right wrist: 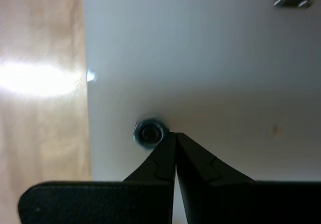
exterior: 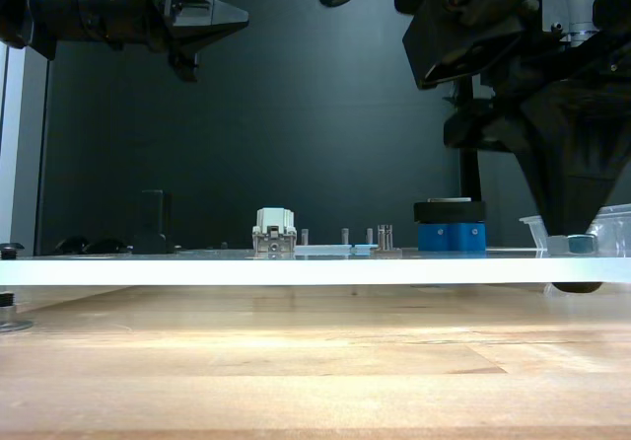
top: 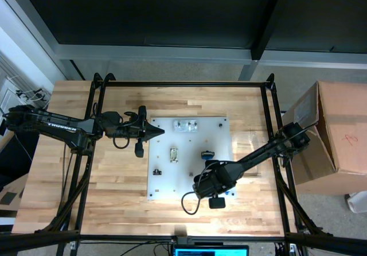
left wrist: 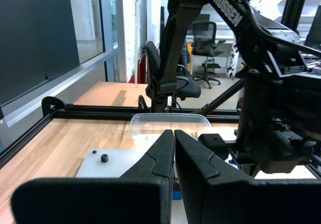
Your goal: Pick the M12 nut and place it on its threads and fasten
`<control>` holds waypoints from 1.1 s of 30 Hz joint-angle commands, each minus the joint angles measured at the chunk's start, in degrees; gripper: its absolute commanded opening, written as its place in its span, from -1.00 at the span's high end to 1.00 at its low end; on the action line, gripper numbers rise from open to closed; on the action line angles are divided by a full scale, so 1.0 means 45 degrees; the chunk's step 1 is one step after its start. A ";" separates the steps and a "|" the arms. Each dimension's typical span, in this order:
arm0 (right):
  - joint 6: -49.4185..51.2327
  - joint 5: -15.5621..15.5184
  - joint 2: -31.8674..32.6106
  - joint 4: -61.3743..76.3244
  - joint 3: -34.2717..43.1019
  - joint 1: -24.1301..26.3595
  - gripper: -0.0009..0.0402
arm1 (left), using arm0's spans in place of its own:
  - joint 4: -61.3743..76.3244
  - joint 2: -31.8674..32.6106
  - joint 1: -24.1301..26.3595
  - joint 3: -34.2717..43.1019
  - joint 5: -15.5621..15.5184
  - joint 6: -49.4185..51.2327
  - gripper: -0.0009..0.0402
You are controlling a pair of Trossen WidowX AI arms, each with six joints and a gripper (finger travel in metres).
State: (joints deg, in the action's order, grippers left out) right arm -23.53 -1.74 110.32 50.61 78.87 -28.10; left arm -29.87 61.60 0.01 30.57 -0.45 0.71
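One small silver M12 nut [right wrist: 149,132] sits at the near right edge of the white board [right wrist: 225,58]. A dark core shows in its bore, so it looks to be on its stud; how far down it is run I cannot tell. The right gripper [right wrist: 175,134] points down just beside it, fingers pressed together on nothing. The nut's axis stands upright, and it lies off to one side of the tips, not between them. This arm is much the nearer. The left gripper [top: 159,131] hovers high over the board's far left edge, fingers likewise closed and empty.
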 commanded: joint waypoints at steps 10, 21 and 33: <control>-0.0010 -0.0515 -0.0005 0.0316 0.0029 -0.0063 0.96 | 0.0000 0.0000 0.0000 0.0000 0.0000 0.0000 0.96; 0.0010 0.0112 -0.0607 0.0325 0.0000 0.0000 0.96 | -0.0005 0.0000 0.0000 0.0000 0.0000 -0.0005 0.96; 0.2244 0.1870 -0.4095 -0.1258 -0.0495 0.2302 0.96 | 0.0000 0.0000 0.0000 0.0000 0.0000 -0.0005 0.96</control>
State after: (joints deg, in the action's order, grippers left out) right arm -15.09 6.48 93.62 47.11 77.36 -19.40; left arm -29.87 61.60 0.01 30.57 -0.47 0.71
